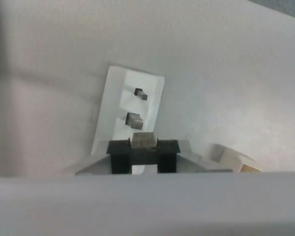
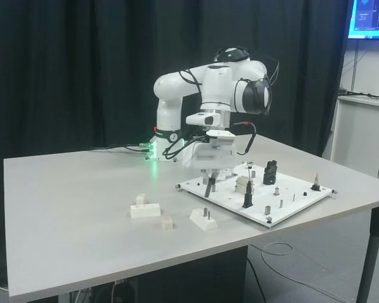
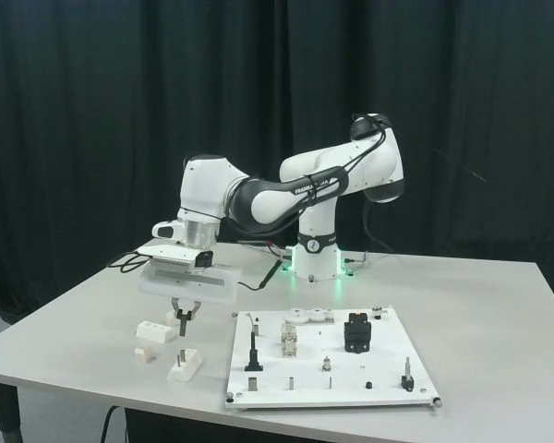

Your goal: Insert square peg 3.

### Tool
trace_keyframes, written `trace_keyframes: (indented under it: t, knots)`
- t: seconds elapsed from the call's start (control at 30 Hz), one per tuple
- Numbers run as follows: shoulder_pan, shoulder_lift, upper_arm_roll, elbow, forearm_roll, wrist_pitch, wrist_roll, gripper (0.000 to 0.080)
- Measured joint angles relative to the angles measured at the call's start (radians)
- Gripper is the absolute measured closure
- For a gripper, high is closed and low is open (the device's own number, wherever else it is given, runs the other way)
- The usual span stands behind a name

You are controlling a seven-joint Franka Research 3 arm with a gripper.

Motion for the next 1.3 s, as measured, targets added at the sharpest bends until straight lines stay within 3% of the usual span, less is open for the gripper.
trace_keyframes:
  t: [1.3]
  knots:
    - [-0.002,-0.002,0.008,-0.011,0.002,0.005,-0.041,0.0696]
